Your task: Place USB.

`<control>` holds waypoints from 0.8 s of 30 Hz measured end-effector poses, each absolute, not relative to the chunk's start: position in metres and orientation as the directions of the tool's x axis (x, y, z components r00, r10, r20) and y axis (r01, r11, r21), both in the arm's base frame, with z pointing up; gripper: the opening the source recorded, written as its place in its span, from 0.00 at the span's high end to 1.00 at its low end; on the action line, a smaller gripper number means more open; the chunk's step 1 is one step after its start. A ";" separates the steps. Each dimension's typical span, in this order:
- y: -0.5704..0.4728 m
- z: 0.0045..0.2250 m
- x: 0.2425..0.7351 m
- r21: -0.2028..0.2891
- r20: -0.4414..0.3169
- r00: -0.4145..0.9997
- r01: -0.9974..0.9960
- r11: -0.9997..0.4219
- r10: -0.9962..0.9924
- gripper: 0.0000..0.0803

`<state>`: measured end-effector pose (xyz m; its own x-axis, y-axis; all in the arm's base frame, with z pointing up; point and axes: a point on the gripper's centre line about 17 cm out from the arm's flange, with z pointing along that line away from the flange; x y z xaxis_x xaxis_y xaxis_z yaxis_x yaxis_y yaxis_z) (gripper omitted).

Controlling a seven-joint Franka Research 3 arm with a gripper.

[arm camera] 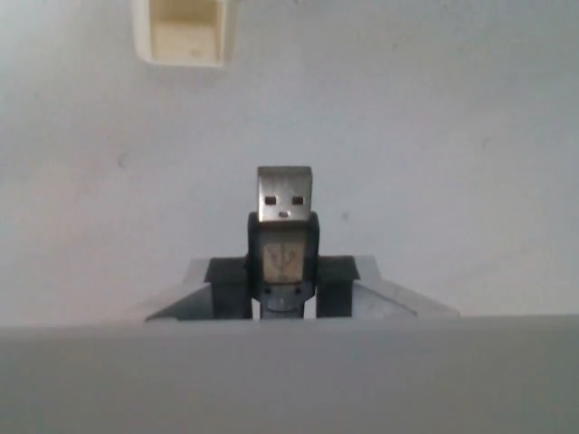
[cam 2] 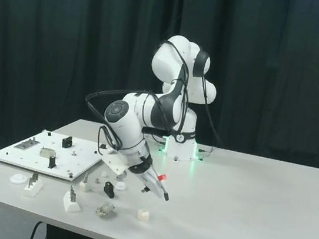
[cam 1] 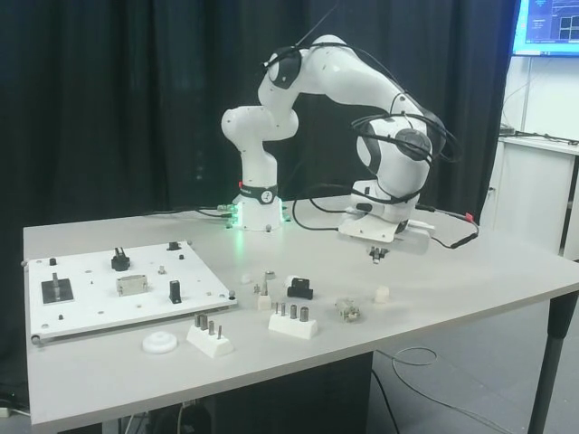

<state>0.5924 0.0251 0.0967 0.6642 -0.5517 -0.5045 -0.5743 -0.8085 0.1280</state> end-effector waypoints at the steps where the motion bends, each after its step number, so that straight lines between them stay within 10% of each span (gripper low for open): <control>1: 0.026 0.096 0.593 0.126 -0.506 0.662 -0.577 -0.807 -0.553 0.81; 24: 0.039 0.065 0.619 0.054 -0.538 0.628 -0.640 -0.766 -0.563 0.81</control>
<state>0.6185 0.0386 0.0653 0.6276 -0.5625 -0.5382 -0.6403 -0.7662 0.0542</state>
